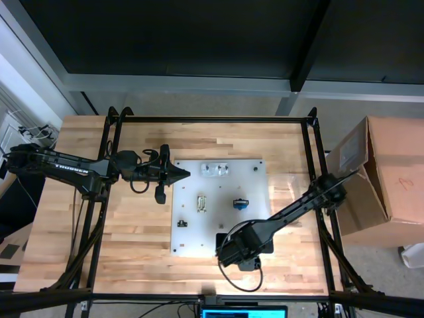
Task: Pick the M12 nut and place it on its threads and fasten
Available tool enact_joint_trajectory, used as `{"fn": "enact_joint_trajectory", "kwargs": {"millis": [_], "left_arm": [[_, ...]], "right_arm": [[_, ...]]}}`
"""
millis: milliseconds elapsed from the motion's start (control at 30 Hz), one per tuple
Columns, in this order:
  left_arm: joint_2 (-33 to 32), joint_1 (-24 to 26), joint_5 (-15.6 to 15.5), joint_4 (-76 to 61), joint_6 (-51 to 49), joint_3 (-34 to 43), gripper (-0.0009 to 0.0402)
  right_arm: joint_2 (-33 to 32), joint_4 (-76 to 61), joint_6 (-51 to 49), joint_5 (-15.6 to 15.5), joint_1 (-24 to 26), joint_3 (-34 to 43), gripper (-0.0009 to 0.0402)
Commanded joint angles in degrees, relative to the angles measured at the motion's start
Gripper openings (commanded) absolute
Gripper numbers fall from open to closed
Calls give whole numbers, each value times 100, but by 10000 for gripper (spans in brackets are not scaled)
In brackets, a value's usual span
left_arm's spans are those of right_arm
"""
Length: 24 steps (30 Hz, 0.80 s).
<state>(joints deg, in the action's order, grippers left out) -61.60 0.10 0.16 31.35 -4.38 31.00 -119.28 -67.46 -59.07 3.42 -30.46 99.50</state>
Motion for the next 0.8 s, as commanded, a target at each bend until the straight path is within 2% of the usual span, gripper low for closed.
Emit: {"fn": "enact_joint_trajectory", "kwargs": {"millis": [33,667,800], "left_arm": [[0,-2,2,0,2,2,0],[0,-2,2,0,0,2,0],[0,-2,2,2,0,2,0]], "right_arm": [[-140,-4,7,0,24,85,0],[-372,258,31,-24,151,20,0],[-372,269,391,-68,170,-9,0]]}}
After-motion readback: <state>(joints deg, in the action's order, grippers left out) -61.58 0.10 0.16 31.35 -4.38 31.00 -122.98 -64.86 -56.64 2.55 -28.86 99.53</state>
